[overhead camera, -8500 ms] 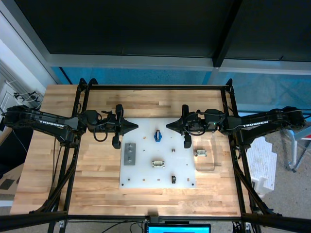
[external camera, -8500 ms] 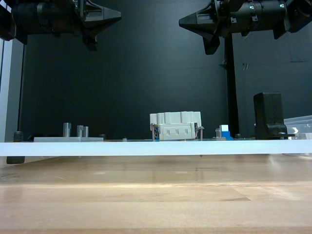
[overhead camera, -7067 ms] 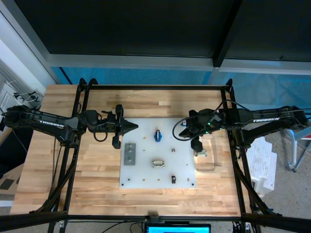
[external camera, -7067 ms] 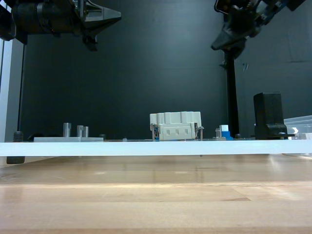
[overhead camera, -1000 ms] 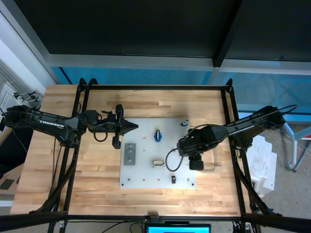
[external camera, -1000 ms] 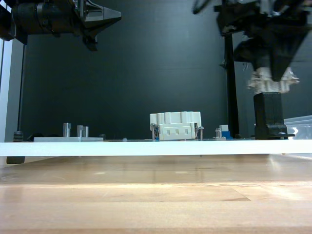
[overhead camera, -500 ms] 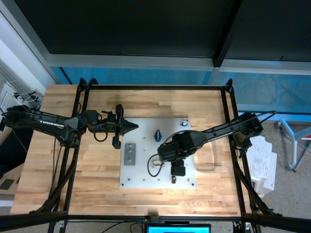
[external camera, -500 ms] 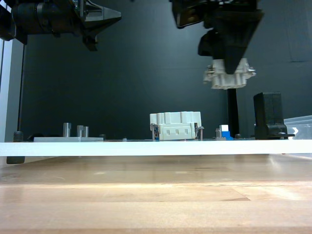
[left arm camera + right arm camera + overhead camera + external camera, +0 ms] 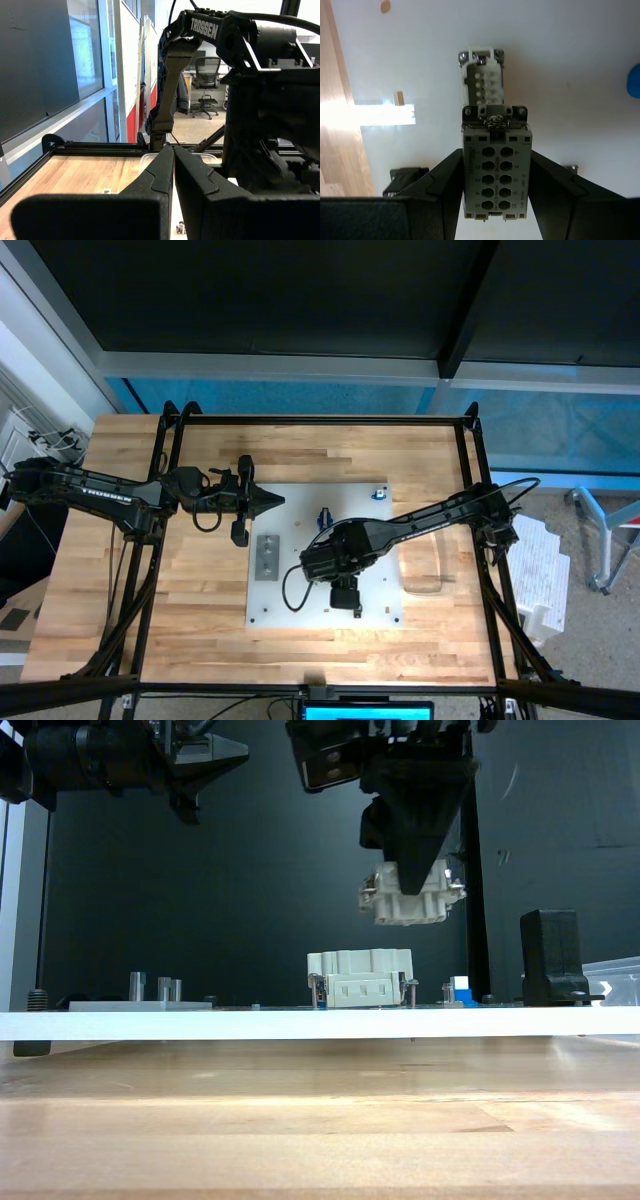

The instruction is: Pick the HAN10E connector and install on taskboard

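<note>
The right gripper (image 9: 412, 885), clamping the connector (image 9: 495, 170), is carrying it in from 3 o'clock, nearly above the board's (image 9: 290, 612) socket (image 9: 360, 982); aligning and lowering remain. The left gripper (image 9: 274, 500), closed empty, is idling at 10 o'clock.

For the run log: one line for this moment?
phase: transport | right gripper: shut on HAN10E connector, above taskboard, near base socket, unmated | left gripper: shut, parked high

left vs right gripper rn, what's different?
The left gripper is shut and empty; the right gripper is shut on the HAN10E connector. The left gripper lies level, high by the left edge of the taskboard; the right gripper points down over its middle. Both hang clear of the taskboard.
</note>
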